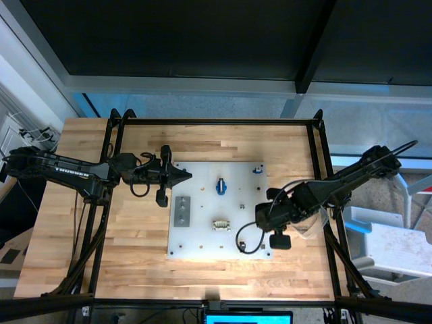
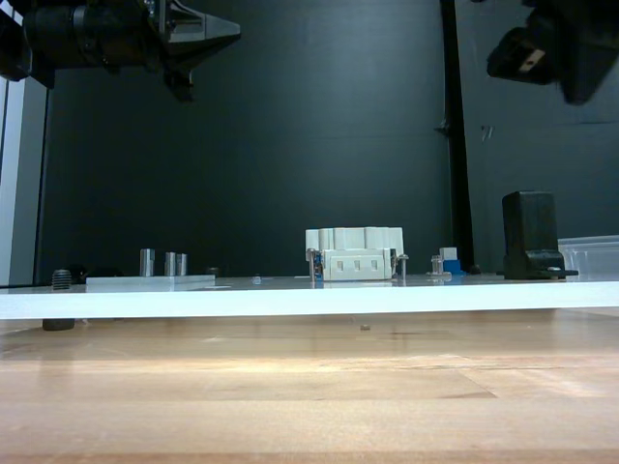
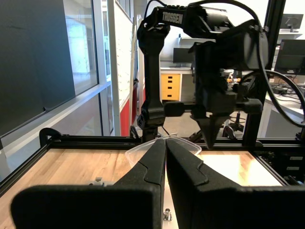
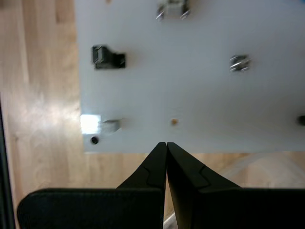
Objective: Pick the 16mm bar from the taskboard and place it in the container
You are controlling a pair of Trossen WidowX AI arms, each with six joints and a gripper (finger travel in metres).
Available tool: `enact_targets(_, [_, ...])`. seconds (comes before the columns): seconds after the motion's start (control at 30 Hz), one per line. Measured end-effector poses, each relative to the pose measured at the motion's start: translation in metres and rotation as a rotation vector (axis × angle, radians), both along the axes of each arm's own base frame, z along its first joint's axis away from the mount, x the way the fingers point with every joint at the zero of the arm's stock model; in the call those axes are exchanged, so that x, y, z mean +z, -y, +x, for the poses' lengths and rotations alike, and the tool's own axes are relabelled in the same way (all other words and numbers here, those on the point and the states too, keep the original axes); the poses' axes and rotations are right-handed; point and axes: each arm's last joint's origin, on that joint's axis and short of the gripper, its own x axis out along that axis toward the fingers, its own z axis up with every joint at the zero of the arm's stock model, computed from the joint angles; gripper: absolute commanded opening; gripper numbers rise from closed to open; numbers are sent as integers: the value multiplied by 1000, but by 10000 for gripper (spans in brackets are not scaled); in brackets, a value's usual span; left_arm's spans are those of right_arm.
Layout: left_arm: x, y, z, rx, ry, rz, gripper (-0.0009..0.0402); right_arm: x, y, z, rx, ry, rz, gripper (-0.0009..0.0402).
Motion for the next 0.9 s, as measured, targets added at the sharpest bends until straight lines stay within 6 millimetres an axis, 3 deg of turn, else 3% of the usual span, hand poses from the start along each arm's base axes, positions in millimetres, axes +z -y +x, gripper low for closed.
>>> enact_targets(0.57, [0,0,0,0,0,0,0,-14,-37,10,10,-62,3,6])
enact_targets(0.9, [0,0,0,0,0,0,0,-14,-47,16,26,-85,-16,81])
